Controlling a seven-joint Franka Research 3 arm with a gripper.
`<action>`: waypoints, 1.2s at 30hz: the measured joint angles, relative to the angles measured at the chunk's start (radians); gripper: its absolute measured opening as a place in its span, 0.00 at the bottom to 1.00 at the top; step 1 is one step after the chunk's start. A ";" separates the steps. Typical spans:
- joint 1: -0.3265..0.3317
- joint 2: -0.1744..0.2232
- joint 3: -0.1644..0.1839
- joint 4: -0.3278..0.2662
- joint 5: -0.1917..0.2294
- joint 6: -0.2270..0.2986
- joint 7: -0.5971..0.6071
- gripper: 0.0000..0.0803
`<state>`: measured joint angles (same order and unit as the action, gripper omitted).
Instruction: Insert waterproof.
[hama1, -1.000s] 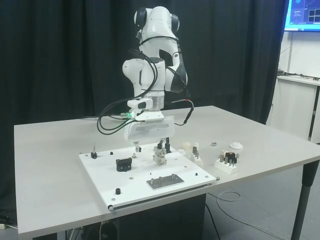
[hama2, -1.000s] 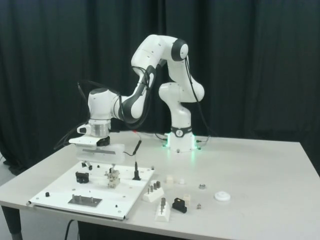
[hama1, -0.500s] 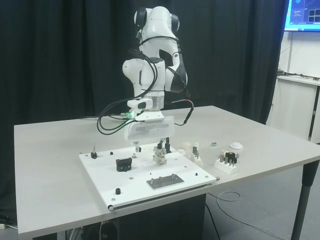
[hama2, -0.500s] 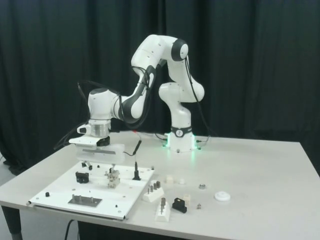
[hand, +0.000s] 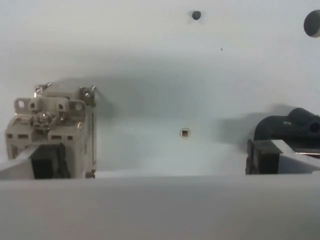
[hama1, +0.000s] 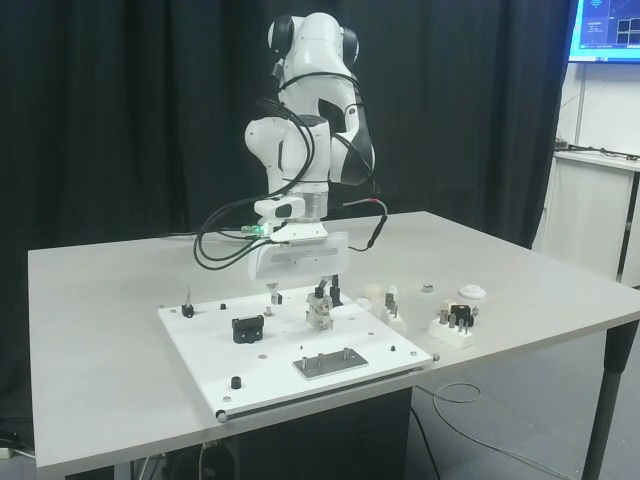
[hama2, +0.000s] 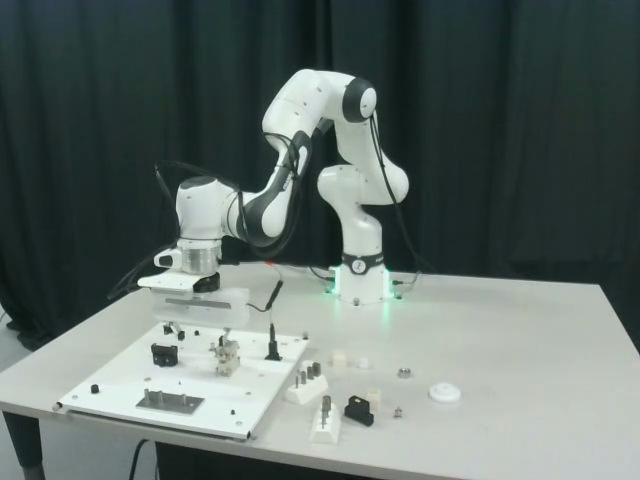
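The grey table (hama1: 100, 300) fills the lower half of both room views, carrying a white board (hama1: 200, 345) at lower centre of the first room view, over which the white arm (hama1: 300, 130) bends down. Its jaws (hama1: 297, 290) hang just above the board's far edge, and whether they are wide or narrow I cannot tell. The waterproof connector (hand: 287, 142), black, lies on the board at the wrist view's right edge, with a pale clamp block (hand: 52, 132) at the left.
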<state>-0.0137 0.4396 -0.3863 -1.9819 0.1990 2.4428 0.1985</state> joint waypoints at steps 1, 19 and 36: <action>0.000 0.000 0.000 0.000 0.001 0.000 0.000 1.00; -0.001 0.000 0.000 -0.001 0.008 0.000 -0.003 1.00; -0.004 0.001 -0.001 -0.001 0.030 0.001 -0.029 1.00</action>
<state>-0.0175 0.4411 -0.3869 -1.9832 0.2290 2.4434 0.1695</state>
